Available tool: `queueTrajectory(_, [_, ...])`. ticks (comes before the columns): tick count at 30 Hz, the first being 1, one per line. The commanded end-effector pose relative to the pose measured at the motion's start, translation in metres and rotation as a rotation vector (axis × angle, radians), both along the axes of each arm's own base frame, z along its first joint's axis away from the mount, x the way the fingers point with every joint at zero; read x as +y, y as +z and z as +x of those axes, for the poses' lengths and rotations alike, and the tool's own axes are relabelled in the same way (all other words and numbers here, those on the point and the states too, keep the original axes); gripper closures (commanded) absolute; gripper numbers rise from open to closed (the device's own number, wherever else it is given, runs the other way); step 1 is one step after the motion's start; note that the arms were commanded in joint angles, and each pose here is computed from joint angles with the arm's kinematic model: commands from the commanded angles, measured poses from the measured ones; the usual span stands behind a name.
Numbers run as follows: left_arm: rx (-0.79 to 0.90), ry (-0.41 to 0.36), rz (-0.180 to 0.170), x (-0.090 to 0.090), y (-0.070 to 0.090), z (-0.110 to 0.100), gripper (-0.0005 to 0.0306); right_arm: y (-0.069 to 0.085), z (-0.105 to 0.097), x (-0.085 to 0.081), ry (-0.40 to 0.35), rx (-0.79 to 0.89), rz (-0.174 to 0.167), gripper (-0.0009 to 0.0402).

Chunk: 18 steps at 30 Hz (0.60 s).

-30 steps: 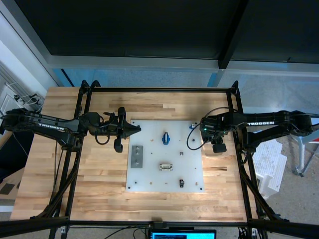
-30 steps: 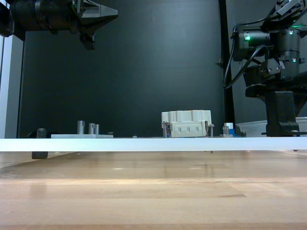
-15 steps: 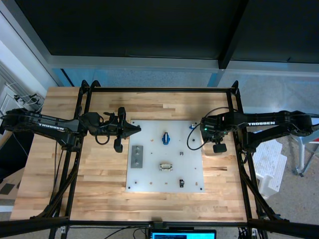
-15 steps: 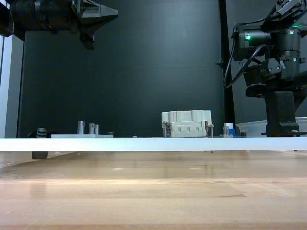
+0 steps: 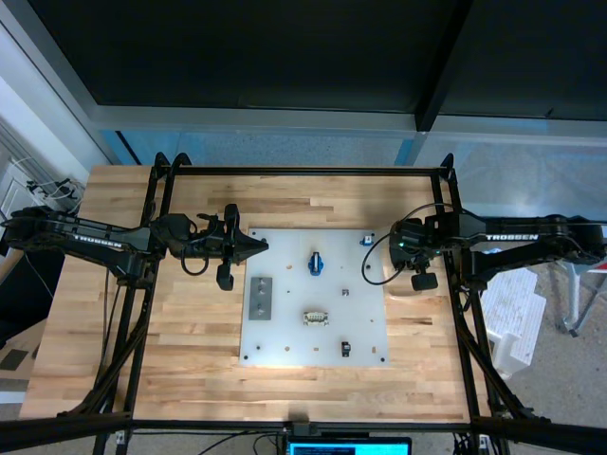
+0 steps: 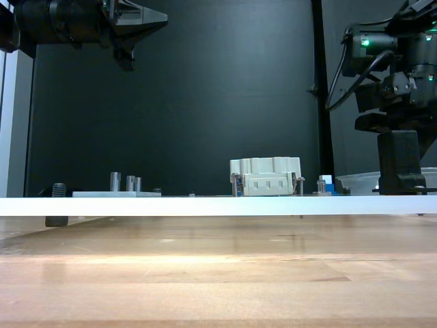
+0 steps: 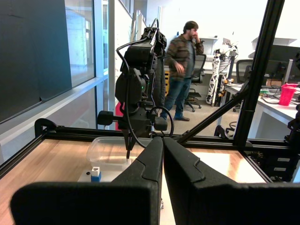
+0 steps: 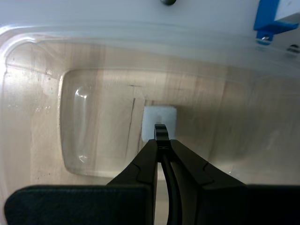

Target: Pick the USB connector and install on taskboard

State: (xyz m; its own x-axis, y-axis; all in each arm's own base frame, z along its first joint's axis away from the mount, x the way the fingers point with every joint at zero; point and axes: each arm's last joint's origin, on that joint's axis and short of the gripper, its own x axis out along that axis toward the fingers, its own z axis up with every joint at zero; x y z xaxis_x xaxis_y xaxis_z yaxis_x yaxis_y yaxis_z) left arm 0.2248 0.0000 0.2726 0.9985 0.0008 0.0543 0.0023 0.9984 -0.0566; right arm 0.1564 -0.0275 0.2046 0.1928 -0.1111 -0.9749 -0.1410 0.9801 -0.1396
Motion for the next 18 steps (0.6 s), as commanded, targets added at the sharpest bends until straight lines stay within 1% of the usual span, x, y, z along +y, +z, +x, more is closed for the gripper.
queueTrajectory(1, [0.000, 0.000, 0.000, 0.000, 0.000, 0.000, 0.0300, 0.004, -0.003, 0.000, -0.002, -0.021, -0.010, 0.0393])
queueTrajectory(5, [0.000, 0.000, 0.000, 0.000, 0.000, 0.000, 0.0300, 0.013, -0.003, 0.000, -0.023, -0.028, -0.006, 0.0393])
queueTrajectory(14, [0.000, 0.000, 0.000, 0.000, 0.000, 0.000, 0.0300, 0.057, -0.002, 0.000, -0.060, -0.053, 0.000, 0.0393])
queueTrajectory(18, [0.000, 0.000, 0.000, 0.000, 0.000, 0.000, 0.0300, 0.070, -0.004, 0.001, -0.082, -0.050, 0.006, 0.0393])
